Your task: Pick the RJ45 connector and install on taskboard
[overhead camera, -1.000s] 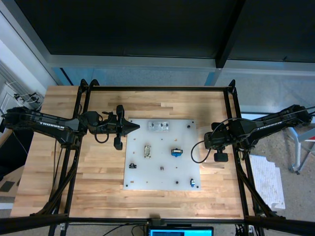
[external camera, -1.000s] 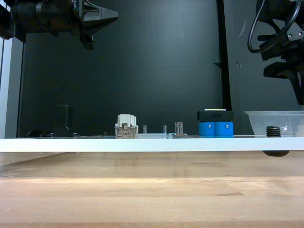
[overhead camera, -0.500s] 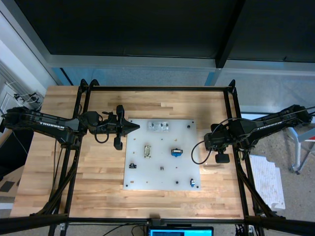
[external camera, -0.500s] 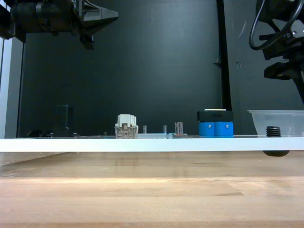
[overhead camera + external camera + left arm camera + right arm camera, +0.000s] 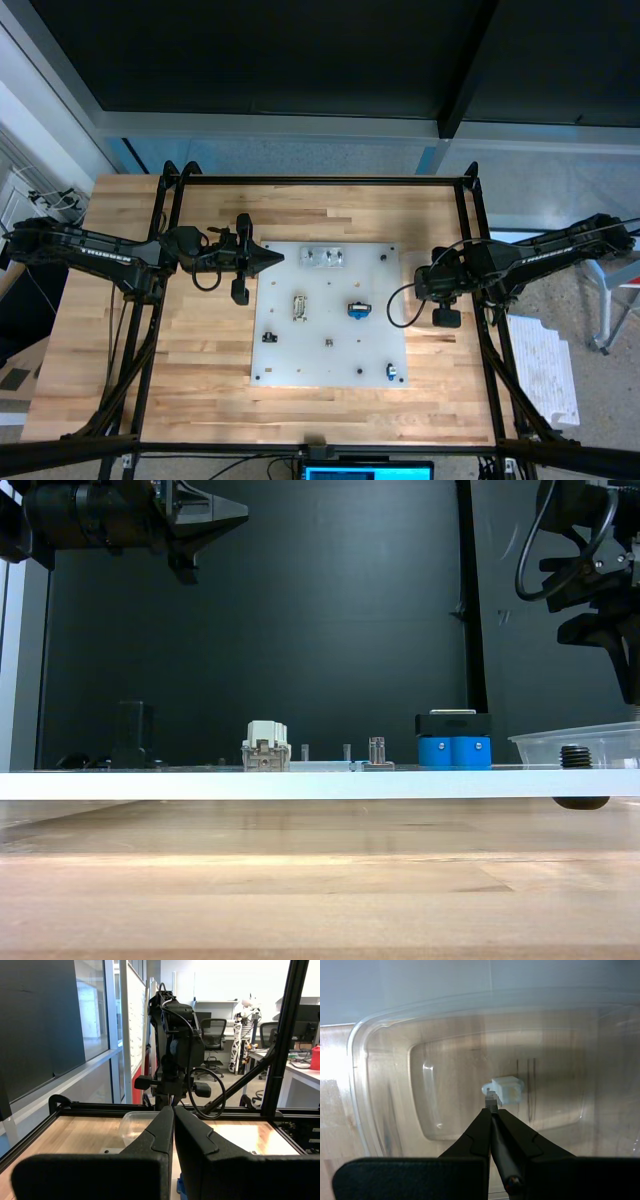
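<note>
Right gripper, in the tray, pinches the connector jutting straight ahead of its jaws; left gripper, jaws pressed together, hangs above the board's left edge.

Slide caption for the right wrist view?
Right gripper shut on RJ45 connector inside clear tray; left gripper, unseen here, shut over taskboard edge.

Left gripper is hanging above the board's left edge. Right gripper is standing in the tray right of the board, tips on the plug.
</note>
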Controlling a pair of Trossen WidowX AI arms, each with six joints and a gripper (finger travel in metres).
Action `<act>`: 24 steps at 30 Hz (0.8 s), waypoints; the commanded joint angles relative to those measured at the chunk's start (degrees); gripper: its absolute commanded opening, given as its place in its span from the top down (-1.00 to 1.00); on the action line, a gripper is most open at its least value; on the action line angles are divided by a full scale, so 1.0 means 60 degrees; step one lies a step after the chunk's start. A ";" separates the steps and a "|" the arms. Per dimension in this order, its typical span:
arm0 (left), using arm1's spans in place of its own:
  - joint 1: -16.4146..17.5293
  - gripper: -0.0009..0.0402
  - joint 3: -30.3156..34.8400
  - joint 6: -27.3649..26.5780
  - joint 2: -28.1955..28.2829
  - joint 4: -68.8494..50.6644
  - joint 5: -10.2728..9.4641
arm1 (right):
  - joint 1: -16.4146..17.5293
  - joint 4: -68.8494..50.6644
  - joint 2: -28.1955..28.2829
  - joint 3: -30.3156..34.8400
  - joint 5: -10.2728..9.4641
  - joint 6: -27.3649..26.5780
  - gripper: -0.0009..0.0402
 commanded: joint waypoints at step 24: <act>0.0004 0.96 0.0000 0.0000 0.0000 0.0000 0.0000 | 0.1847 -0.0342 0.1526 0.2841 -0.0984 0.2084 0.96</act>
